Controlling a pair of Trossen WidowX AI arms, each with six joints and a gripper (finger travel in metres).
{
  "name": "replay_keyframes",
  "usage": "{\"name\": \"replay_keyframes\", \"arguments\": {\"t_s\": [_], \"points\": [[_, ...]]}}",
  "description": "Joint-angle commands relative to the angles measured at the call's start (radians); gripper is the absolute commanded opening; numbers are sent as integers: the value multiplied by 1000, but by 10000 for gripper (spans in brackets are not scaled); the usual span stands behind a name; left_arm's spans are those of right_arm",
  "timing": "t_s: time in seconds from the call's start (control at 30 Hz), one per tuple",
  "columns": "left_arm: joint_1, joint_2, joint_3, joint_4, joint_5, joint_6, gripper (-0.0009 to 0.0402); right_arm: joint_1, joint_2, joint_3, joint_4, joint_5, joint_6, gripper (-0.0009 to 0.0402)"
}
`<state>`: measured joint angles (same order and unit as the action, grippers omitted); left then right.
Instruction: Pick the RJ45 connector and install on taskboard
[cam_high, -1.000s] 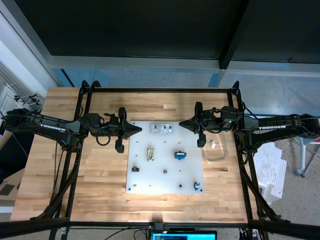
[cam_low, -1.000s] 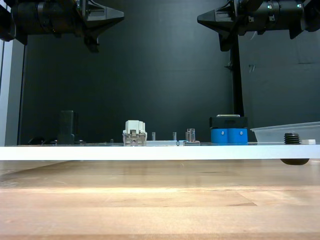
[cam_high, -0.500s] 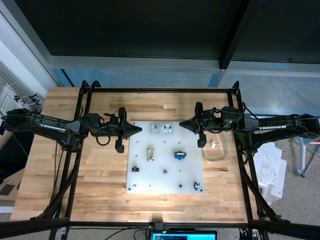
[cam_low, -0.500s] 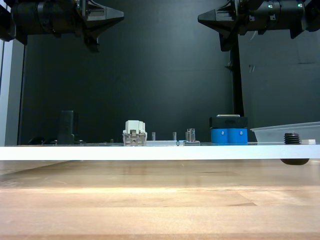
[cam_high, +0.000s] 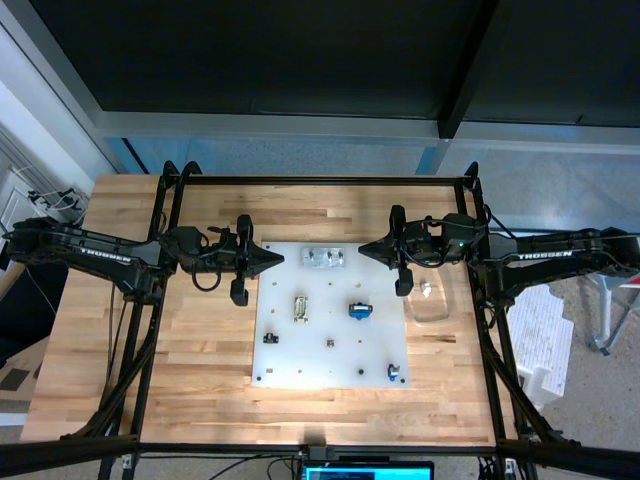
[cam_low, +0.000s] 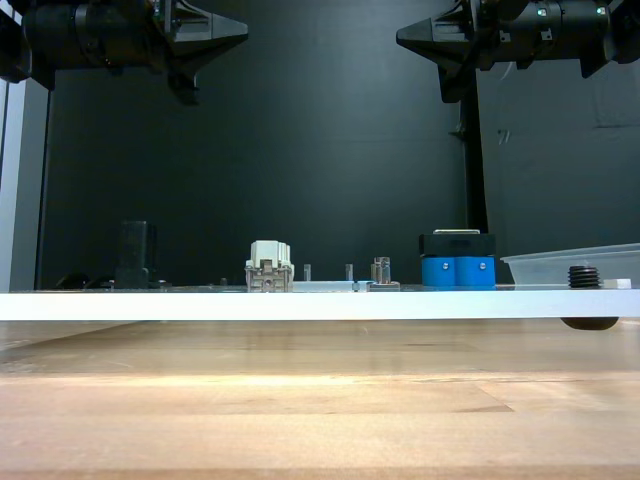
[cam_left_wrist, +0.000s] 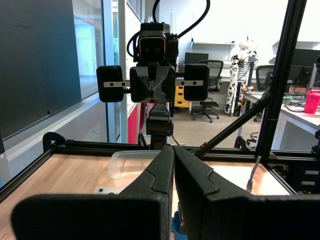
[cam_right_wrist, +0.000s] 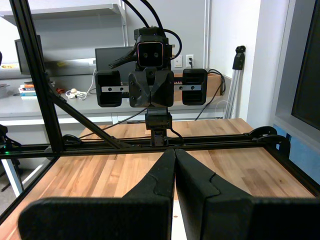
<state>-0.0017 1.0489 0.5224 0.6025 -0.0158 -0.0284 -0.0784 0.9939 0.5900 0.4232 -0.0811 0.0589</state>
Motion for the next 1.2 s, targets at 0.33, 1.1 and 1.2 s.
{"name": "replay_keyframes", "arguments": {"t_s": [0.33, 1.1, 1.2], "points": [[0, 0, 0, 0, 0, 0, 0, 0, 1, 1, 0, 2, 0, 0], [0, 0, 0, 0, 0, 0, 0, 0, 1, 1, -19, 2, 0, 0], [0, 0, 0, 0, 0, 0, 0, 0, 1, 1, -19, 2, 0, 0]]}}
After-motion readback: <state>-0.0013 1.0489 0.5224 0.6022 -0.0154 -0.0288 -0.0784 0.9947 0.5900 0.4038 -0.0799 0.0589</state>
